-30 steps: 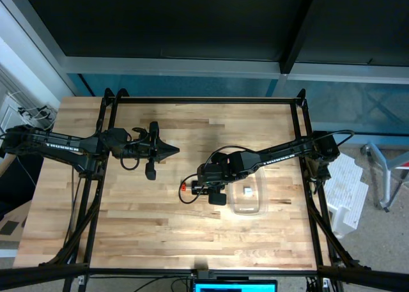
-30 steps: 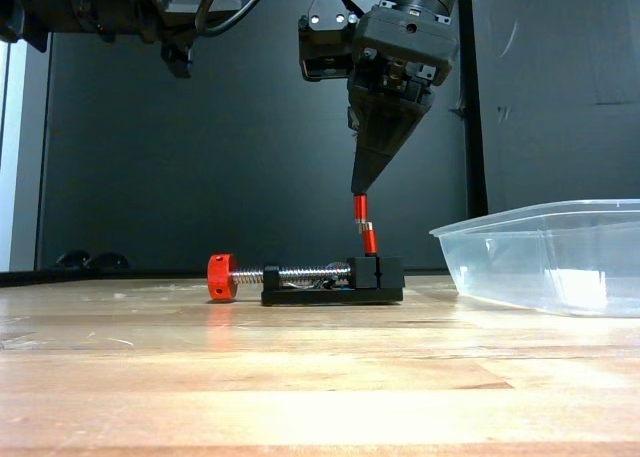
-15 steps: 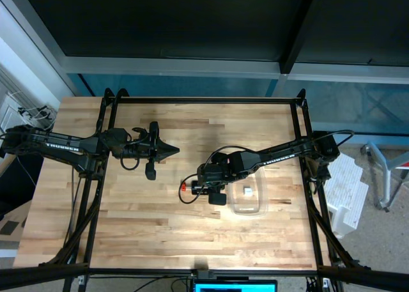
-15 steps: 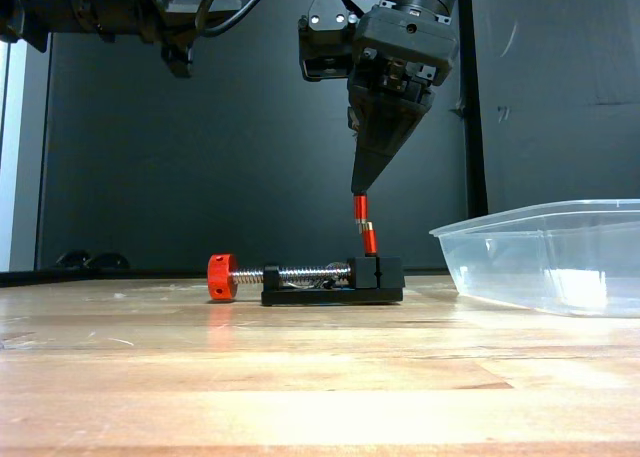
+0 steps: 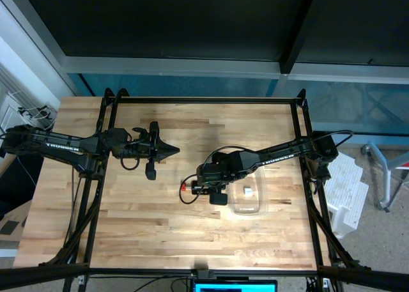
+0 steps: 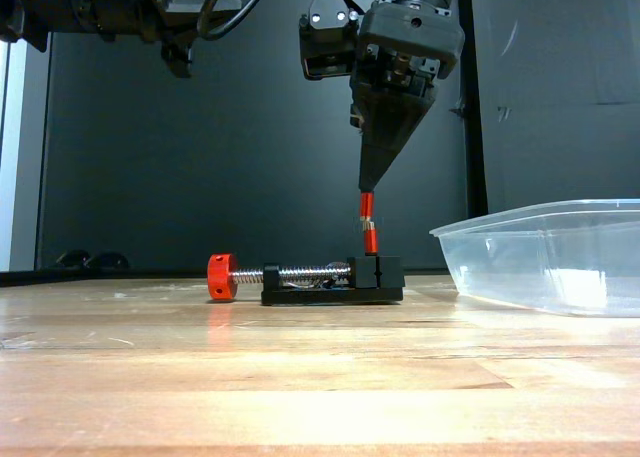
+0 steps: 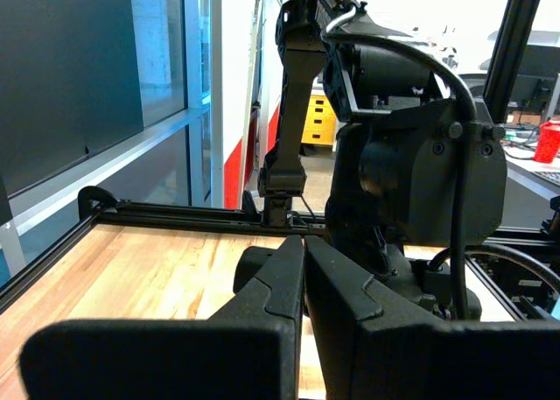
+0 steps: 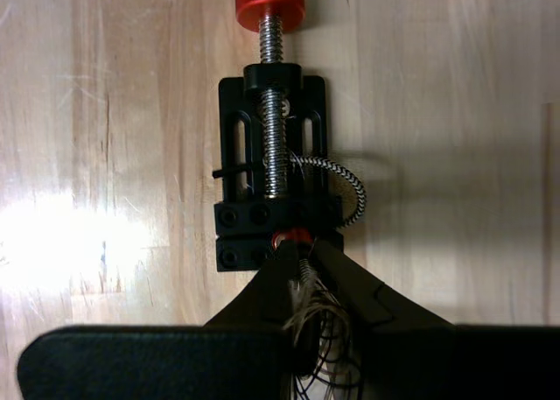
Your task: Pick the rca connector and install on the hub
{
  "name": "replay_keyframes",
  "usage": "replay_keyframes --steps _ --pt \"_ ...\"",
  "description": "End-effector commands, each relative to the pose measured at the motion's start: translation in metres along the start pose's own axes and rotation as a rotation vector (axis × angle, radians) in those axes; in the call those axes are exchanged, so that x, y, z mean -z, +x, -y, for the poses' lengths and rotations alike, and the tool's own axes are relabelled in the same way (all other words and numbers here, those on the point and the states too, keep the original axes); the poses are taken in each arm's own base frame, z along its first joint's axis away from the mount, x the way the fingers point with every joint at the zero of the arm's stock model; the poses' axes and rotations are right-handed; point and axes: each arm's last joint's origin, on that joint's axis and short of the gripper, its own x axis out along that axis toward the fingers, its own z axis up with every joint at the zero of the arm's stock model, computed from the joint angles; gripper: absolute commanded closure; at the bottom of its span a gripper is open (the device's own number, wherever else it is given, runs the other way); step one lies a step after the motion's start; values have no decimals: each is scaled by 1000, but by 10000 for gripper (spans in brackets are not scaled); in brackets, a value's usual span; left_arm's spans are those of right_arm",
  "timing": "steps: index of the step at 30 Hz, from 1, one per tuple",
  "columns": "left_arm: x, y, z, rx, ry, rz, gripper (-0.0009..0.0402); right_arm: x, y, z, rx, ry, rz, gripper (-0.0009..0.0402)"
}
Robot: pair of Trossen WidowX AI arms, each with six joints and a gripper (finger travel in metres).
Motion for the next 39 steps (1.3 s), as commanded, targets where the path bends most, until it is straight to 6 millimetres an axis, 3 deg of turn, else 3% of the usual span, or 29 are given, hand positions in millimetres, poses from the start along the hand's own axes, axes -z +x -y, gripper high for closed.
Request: replay_keyframes --steps 1,15,39 --pt "0 0 0 0 0 0 393 -4 -10 0 1 1 15 393" --pt "0 0 0 0 0 0 393 -13 -25 1 4 3 -8 393" --pt "0 0 0 0 0 0 393 -14 -9 -2 9 16 -64 393"
